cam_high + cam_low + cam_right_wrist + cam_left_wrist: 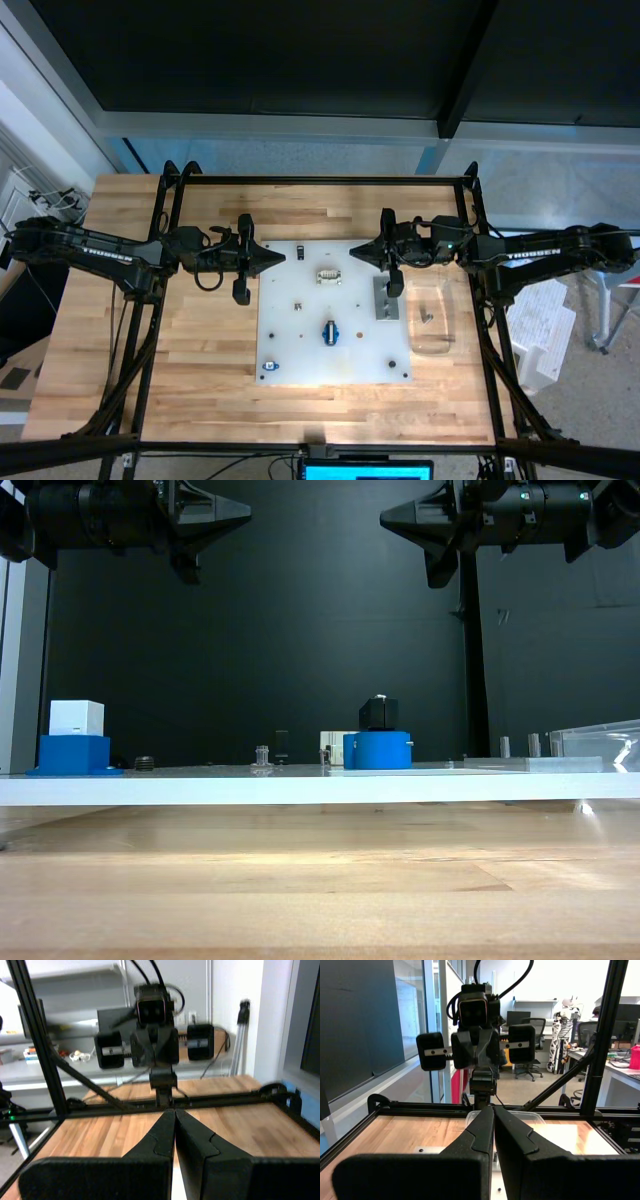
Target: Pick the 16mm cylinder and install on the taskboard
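Note:
The white taskboard (300, 335) lies flat at the table's middle and shows edge-on in the low view (300, 783). A small grey piece, maybe the 16mm cylinder (427, 314), lies in the clear tray (445, 335) to the board's right. My left gripper (276, 258) hovers shut and empty over the board's far left edge, high above it (246, 516). My right gripper (358, 252) hangs shut and empty over the board's far right part (386, 520). In each wrist view the fingertips meet, left (493, 1108) and right (175, 1110).
On the board stand a grey metal block (386, 298), a blue part (329, 332), a blue base with a white cube (75, 742) and a small connector (328, 275). A black frame (320, 181) rings the table.

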